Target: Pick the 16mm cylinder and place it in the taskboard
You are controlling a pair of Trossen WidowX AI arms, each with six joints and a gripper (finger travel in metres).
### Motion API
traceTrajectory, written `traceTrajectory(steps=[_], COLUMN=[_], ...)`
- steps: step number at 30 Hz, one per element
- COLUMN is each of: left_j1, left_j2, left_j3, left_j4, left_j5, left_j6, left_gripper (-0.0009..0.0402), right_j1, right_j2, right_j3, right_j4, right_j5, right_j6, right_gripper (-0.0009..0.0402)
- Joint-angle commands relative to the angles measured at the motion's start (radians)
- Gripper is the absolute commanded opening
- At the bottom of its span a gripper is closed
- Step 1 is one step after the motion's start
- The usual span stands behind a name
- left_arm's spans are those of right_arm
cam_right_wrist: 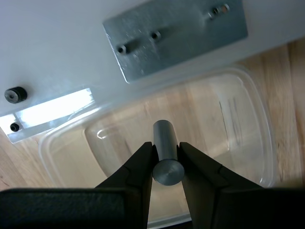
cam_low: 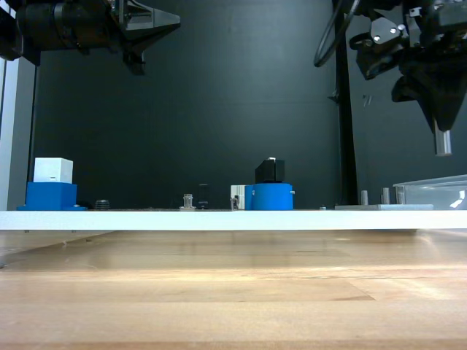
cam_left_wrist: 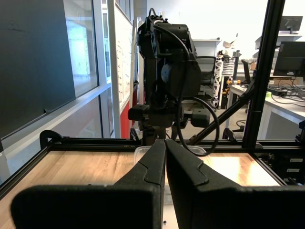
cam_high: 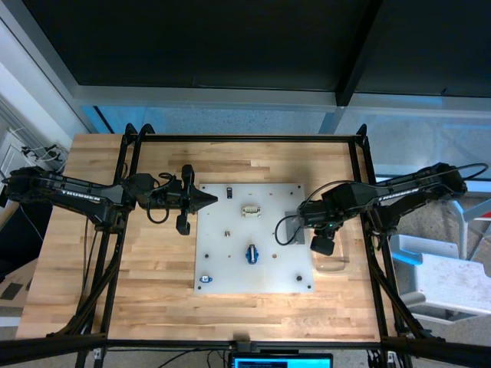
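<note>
The right gripper (cam_right_wrist: 166,151) is clamped on the cylinder (cam_right_wrist: 167,170), raised above the clear tray (cam_right_wrist: 228,124) just right of the taskboard (cam_high: 230,264). The left gripper (cam_high: 209,198), fingers together, hovers over the taskboard's far-left edge.

A robotics lab, with a wooden table (cam_high: 153,291) in a black frame (cam_high: 245,139) and, beyond it, glass partitions (cam_left_wrist: 81,52) and office desks (cam_left_wrist: 281,102) (monitors (cam_left_wrist: 290,55) on them). The left gripper (cam_high: 213,198) hangs closed over the taskboard (cam_high: 230,261) edge, and the right gripper (cam_right_wrist: 166,151) pinches the 16mm cylinder (cam_right_wrist: 167,170) over a clear tray (cam_right_wrist: 257,109).
</note>
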Motion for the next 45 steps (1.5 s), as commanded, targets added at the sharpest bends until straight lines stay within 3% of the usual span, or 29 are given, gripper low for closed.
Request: traceTrajectory(steps=[1,26,45], left_j1=[0.000,0.000,0.000], left_j2=[0.000,0.000,0.000], left_j3=[0.000,0.000,0.000], left_j4=[0.000,0.000,0.000], left_j5=[0.000,0.000,0.000], left_j6=[0.000,0.000,0.000], left_gripper=[0.0000,0.0000,0.0000], right_j1=[0.013,0.064,0.078], right_j2=[0.042,0.349,0.497], right_j3=[0.037,0.270,0.398], right_j4=[0.001,0.091,0.114], right_j5=[0.006,0.007,0.007], right_j6=[-0.005,-0.034,-0.034], right_gripper=[0.0023,0.0023,0.0023])
